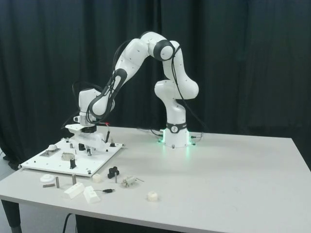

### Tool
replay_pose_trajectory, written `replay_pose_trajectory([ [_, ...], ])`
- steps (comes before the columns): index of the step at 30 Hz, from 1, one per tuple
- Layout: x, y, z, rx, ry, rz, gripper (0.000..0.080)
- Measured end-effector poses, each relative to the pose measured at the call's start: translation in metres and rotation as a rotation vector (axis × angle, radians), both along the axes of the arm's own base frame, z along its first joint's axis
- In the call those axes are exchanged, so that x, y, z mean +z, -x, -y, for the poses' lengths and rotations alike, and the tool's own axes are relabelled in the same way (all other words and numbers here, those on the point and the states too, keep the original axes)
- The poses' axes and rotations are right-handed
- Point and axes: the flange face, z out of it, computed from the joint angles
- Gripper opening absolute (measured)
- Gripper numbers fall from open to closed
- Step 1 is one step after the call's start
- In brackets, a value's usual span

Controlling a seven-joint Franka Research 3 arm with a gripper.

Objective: Remove BNC.

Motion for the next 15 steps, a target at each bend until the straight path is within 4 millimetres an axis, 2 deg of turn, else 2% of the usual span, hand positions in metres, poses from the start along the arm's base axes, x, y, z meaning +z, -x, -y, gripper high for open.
replay_pose_trajectory([
  [15, 0.0008, 0.0002, 0.0017, 0.194, 0.003, -0.009, 0.0123],
])
